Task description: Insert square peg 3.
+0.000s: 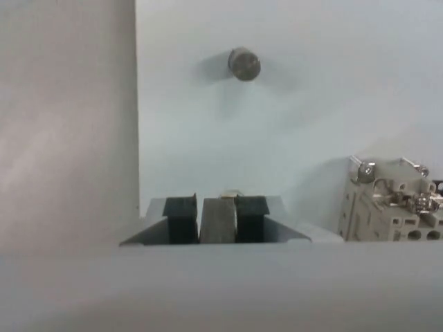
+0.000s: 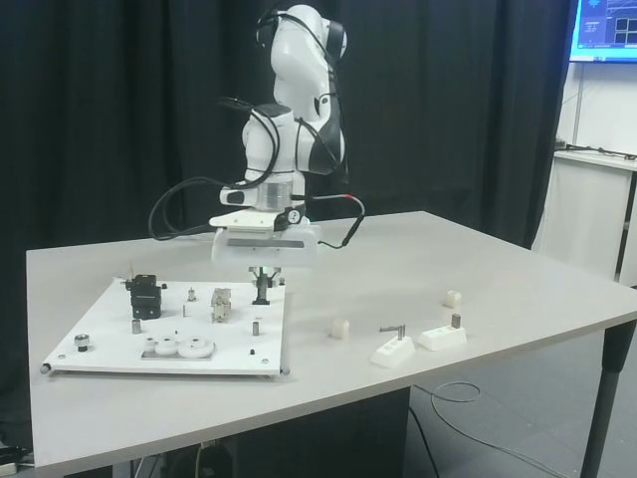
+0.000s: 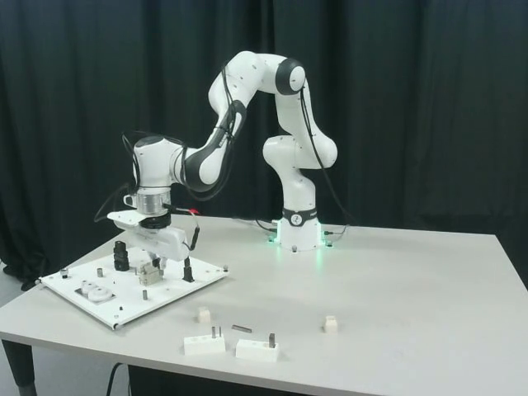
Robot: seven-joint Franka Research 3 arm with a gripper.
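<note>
In the wrist view a grey square peg (image 1: 218,221) stands upright between two black fingers (image 1: 181,218), and my gripper (image 1: 218,223) is shut on it. Behind the peg lies the white task board (image 1: 291,131). In the first room view the gripper (image 2: 263,289) hangs low over the board's (image 2: 109,314) far right edge. The second room view shows the gripper (image 3: 188,271) near the board's (image 3: 74,290) right corner. The peg's lower end and any hole under it are hidden.
On the board are a short round stud (image 1: 244,63), a white connector block (image 1: 391,211), a black block (image 2: 147,296) and white gears (image 2: 179,348). On the grey table (image 2: 478,259) sit two white peg holders (image 2: 423,344) and small white cubes (image 2: 339,328).
</note>
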